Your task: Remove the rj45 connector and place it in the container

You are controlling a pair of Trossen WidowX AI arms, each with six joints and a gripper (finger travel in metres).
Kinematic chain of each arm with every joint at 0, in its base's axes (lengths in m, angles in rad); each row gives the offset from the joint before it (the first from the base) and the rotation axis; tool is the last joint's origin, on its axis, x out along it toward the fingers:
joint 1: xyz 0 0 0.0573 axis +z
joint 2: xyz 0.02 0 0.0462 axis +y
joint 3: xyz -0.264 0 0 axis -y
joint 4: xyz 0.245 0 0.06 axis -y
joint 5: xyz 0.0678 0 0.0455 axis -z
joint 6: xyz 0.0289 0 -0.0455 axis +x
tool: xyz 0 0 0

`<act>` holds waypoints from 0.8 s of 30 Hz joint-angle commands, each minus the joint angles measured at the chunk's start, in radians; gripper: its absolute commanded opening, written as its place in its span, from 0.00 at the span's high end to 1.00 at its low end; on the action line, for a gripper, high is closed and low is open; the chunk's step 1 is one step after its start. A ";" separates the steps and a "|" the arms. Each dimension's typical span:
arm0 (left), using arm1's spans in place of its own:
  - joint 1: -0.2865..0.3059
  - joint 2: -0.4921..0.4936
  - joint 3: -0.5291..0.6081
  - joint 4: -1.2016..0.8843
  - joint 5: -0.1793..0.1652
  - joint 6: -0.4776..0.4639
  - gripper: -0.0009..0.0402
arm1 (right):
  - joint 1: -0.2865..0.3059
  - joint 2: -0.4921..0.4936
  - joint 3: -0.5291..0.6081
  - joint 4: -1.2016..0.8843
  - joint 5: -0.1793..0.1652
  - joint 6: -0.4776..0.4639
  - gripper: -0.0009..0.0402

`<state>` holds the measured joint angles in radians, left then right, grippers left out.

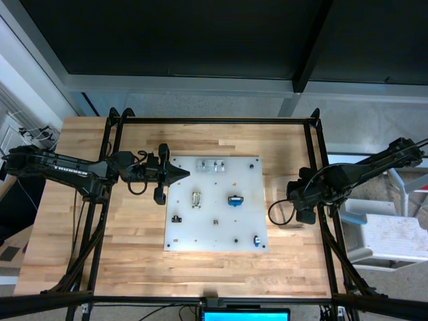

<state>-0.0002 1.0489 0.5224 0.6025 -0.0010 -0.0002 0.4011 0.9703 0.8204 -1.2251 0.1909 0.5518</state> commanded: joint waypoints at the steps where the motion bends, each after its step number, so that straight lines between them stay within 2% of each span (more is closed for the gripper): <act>1: 0.000 0.000 0.000 0.000 0.000 0.000 0.98 | 0.000 0.000 0.001 0.000 0.000 0.001 0.41; 24: 0.000 0.000 0.000 0.000 0.000 0.000 0.98 | 0.000 0.000 0.001 -0.001 -0.001 0.001 0.38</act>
<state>-0.0002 1.0489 0.5228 0.6025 -0.0006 -0.0002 0.4011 0.9703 0.8204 -1.2266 0.1905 0.5529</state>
